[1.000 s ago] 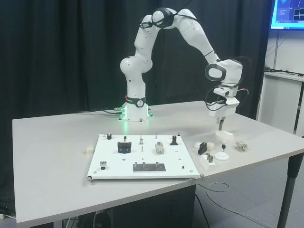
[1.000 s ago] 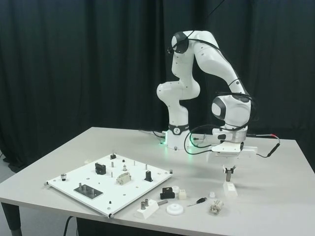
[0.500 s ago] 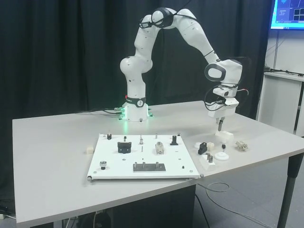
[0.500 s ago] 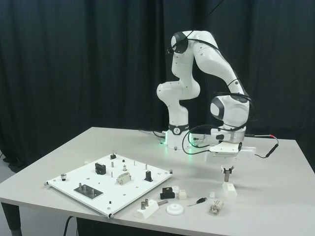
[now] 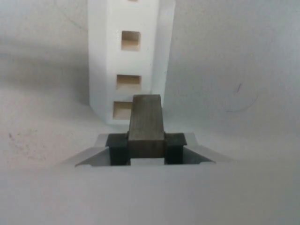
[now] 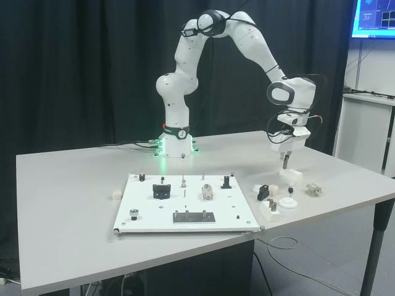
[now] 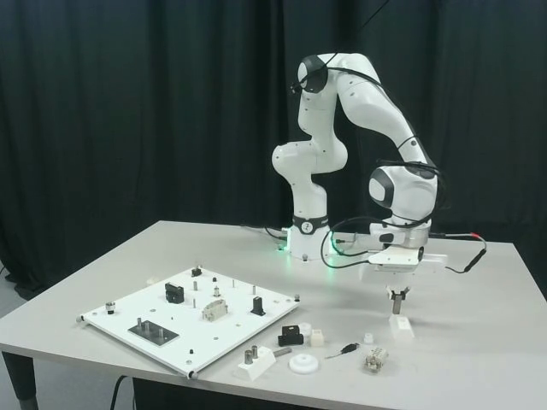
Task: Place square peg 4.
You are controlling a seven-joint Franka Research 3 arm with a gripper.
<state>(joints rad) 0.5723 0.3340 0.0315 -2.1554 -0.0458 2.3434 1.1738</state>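
Note:
My gripper (image 5: 146, 146) is shut on a grey square peg (image 5: 146, 118) that sticks out past the black fingers (image 5: 117, 149). Below the peg lies a white holder block (image 5: 131, 51) with a row of square holes, all of them bare. In the room views the gripper (image 6: 284, 159) (image 7: 396, 296) hangs a short way above that block (image 6: 291, 177) (image 7: 399, 328), which rests on the grey table to the right of the white assembly board (image 6: 185, 203) (image 7: 192, 318).
Loose parts lie near the holder block: a black bracket (image 6: 265, 191), a white disc (image 6: 286, 203), a small connector (image 6: 313, 189) and a white base with pins (image 7: 255, 362). The board carries several fixtures and pegs. The table's front edge (image 6: 321, 211) runs close by.
The gripper has risen with the peg, from just above the holder block to a clear gap over it. The rest of the table is unchanged.

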